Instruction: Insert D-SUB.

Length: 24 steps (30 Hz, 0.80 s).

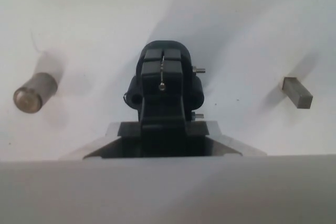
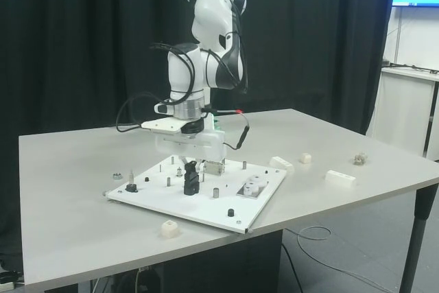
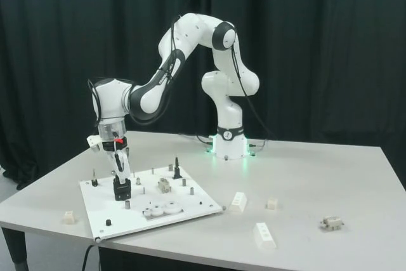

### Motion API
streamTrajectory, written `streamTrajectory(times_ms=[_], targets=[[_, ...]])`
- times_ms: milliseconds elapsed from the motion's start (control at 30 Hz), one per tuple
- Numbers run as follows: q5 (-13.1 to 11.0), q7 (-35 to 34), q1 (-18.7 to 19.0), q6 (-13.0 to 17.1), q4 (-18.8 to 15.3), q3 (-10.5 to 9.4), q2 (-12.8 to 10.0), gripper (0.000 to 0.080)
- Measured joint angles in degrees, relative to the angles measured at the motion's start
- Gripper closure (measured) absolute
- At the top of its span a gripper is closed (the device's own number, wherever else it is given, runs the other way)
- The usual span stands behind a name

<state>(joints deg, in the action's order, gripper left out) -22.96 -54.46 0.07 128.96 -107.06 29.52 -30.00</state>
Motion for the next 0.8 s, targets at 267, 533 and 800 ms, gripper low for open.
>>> streamTrajectory(times_ms=[267,533,800], targets=[[0.0,0.0,0.1,0.3,-0.2,0.01,0.1,0.0649],[0.0,0.0,0.2,0.6,-0.4,0.03,0.2,0.0649],[0.0,0.0,0.3,1.1,-0.8,0.03,0.4,0.0649]])
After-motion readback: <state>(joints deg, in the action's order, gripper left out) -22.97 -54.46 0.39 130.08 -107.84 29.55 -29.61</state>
